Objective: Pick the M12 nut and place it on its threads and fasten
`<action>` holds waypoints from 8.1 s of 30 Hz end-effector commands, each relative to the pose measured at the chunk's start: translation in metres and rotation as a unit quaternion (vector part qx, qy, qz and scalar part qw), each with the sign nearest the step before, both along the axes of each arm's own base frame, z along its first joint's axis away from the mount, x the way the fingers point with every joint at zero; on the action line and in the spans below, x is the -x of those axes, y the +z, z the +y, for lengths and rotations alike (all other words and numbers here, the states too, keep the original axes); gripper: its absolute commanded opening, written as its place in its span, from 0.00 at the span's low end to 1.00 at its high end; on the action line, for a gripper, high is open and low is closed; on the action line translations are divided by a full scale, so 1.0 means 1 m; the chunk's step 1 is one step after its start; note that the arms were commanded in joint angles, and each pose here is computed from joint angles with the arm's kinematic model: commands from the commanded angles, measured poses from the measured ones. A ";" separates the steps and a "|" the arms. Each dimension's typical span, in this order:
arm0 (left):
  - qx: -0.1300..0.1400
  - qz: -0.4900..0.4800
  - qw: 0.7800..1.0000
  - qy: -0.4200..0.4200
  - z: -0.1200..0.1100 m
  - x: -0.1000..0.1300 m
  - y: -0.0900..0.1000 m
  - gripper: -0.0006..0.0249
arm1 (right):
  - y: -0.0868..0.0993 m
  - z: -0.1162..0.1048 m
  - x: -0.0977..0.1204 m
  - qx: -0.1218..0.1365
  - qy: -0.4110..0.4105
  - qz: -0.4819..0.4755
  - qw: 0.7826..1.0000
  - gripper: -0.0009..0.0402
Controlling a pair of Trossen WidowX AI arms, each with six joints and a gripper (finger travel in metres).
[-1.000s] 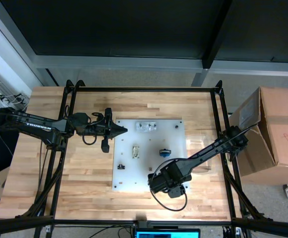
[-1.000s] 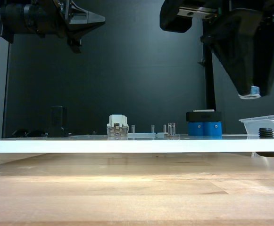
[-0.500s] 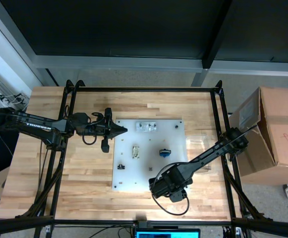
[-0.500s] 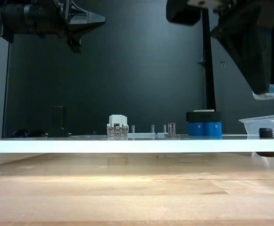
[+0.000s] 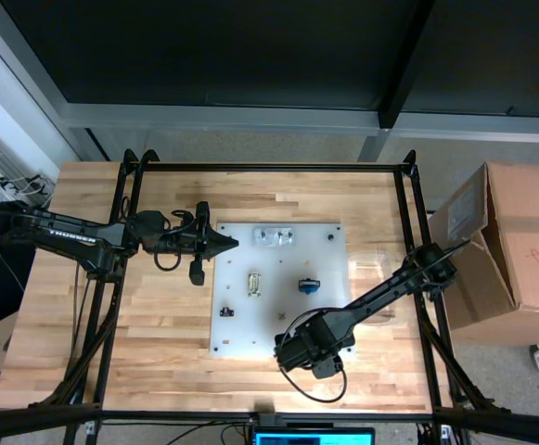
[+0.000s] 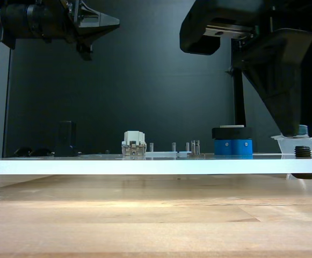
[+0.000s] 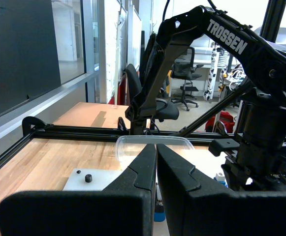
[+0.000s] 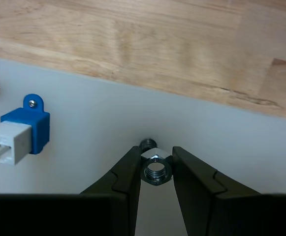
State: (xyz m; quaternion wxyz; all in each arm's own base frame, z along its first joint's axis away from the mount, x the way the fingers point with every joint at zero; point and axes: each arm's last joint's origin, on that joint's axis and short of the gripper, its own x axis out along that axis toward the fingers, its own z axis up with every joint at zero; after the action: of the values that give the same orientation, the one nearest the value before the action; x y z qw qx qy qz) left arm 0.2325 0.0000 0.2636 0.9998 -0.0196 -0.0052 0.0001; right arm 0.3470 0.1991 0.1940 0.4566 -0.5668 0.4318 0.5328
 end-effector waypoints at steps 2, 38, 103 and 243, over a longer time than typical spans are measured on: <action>0.000 0.000 1.000 0.000 0.000 0.000 0.000 0.02 | -0.002 -0.001 0.001 0.001 0.000 0.005 1.000 0.04; 0.000 0.000 1.000 0.000 0.000 0.000 0.000 0.02 | -0.011 -0.003 -0.004 -0.013 -0.083 0.014 0.996 0.04; 0.000 0.000 1.000 0.000 0.000 0.000 0.000 0.02 | -0.009 -0.005 -0.006 -0.053 -0.878 0.009 0.475 0.04; 0.000 0.000 1.000 0.000 0.000 0.000 0.000 0.02 | 0.000 -0.005 0.027 -0.066 -0.756 -0.019 0.651 0.39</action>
State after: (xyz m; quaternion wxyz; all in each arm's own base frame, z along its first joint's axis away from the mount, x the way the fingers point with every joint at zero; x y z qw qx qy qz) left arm 0.2325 0.0000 0.2636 0.9998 -0.0196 -0.0052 0.0001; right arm 0.3209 0.1947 0.1902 0.7457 -0.0176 0.6659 0.0148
